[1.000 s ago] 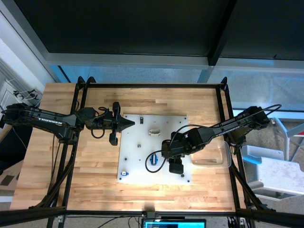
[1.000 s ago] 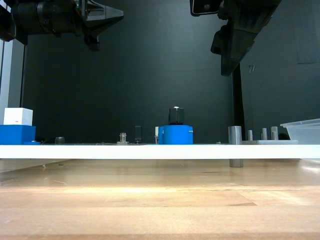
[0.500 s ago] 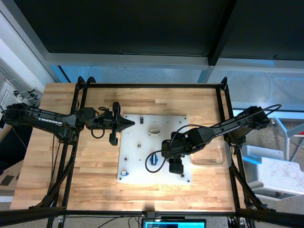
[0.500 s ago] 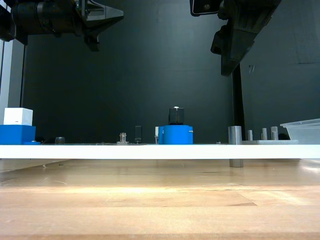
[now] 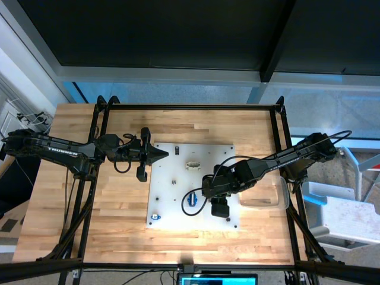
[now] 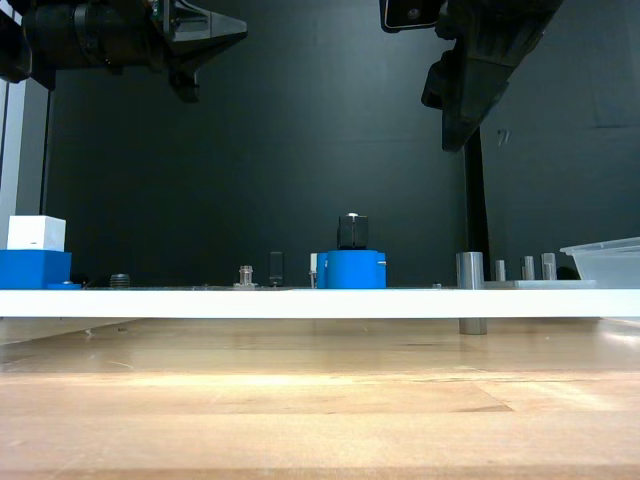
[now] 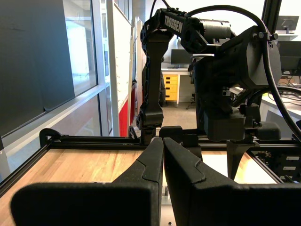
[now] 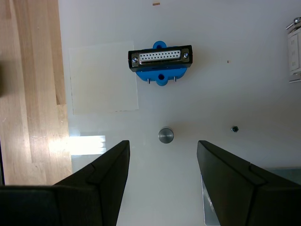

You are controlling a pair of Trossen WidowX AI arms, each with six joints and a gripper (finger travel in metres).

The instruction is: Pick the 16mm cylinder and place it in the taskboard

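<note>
left gripper [image 5: 161, 153], right gripper [image 5: 208, 189] over taskboard [image 5: 172, 206]

Taskboard [image 5: 172, 205] shown from overhead and edge-on; looked down on past the right gripper [image 8: 162, 148], across past the left gripper [image 7: 163, 141].

And there it is: white "TROSSEN" lettering on the left arm's long black link [image 5: 59, 151], out left of the flat white square taskboard [image 5: 172, 202]. The left gripper [image 5: 162, 153] hovers at the board's left edge, fingers pressed together. "TROSSEN" again on the right arm's black elbow link [image 7: 181, 22], toward the board's right side. The right gripper [image 8: 162, 143] hangs over the board, fingers spread.
</note>
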